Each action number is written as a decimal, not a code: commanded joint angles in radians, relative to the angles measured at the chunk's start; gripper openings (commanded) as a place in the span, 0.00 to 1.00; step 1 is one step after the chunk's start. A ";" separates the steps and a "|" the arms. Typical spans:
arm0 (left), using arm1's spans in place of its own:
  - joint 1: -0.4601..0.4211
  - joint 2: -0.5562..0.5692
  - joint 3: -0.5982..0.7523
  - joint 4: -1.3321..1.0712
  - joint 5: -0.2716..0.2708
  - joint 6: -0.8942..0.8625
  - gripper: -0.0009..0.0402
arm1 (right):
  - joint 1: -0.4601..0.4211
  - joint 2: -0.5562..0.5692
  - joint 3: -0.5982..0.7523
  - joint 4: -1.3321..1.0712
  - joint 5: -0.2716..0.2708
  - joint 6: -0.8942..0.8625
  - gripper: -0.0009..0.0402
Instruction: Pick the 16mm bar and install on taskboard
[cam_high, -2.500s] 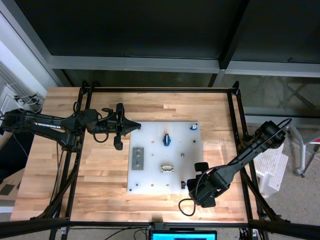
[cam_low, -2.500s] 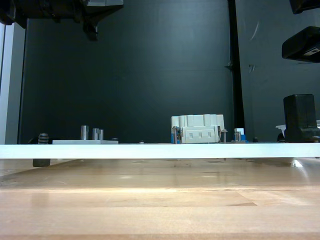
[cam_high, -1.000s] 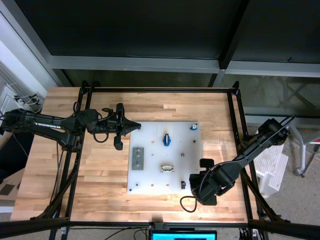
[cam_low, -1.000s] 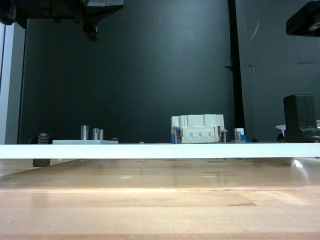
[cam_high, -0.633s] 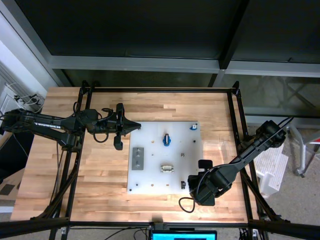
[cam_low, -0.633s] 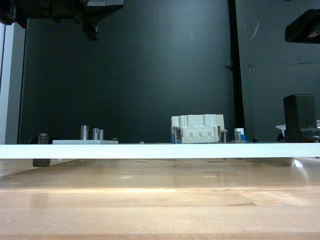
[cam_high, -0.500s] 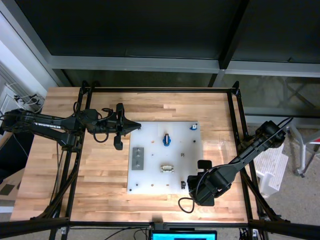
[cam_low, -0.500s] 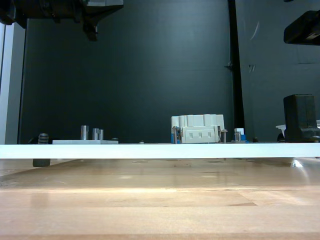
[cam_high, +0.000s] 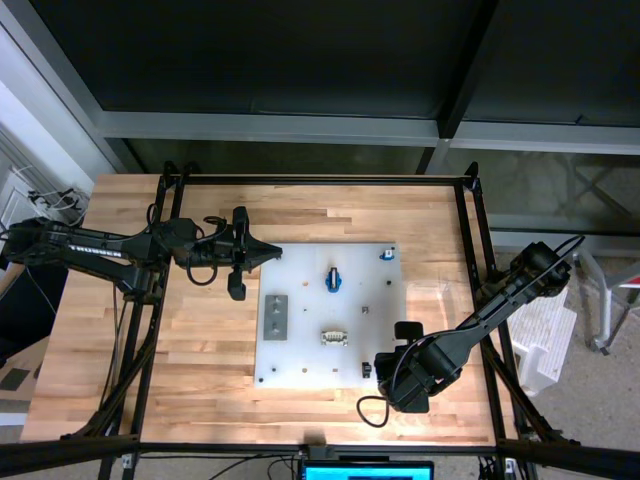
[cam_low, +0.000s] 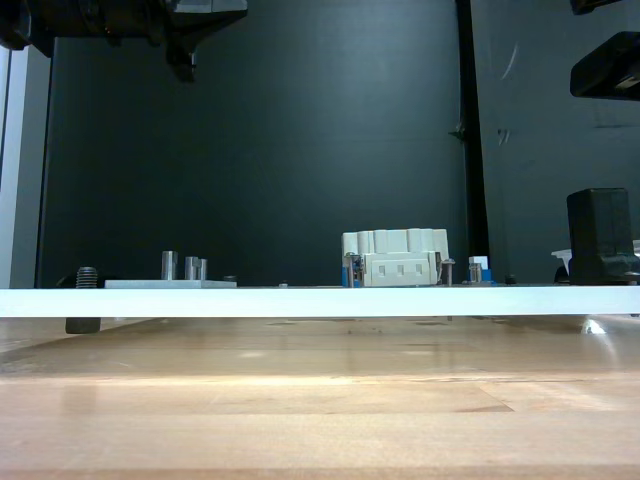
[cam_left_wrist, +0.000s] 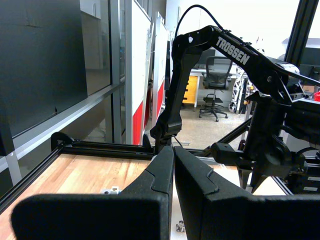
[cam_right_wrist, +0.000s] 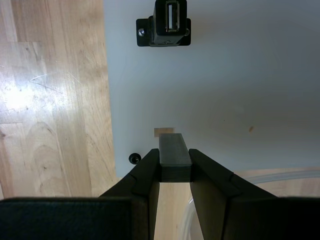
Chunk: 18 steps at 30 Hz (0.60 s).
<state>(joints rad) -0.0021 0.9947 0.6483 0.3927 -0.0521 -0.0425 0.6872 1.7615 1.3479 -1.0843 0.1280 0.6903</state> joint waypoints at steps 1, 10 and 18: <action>0.000 0.000 0.000 0.001 0.000 0.000 0.02 | 0.000 0.000 -0.006 0.006 0.000 0.000 0.04; 0.000 0.000 0.000 0.000 0.000 0.000 0.02 | 0.000 0.000 -0.025 0.029 0.000 0.000 0.04; 0.000 0.000 0.000 0.001 0.000 0.000 0.02 | 0.000 0.000 -0.043 0.053 0.000 0.000 0.04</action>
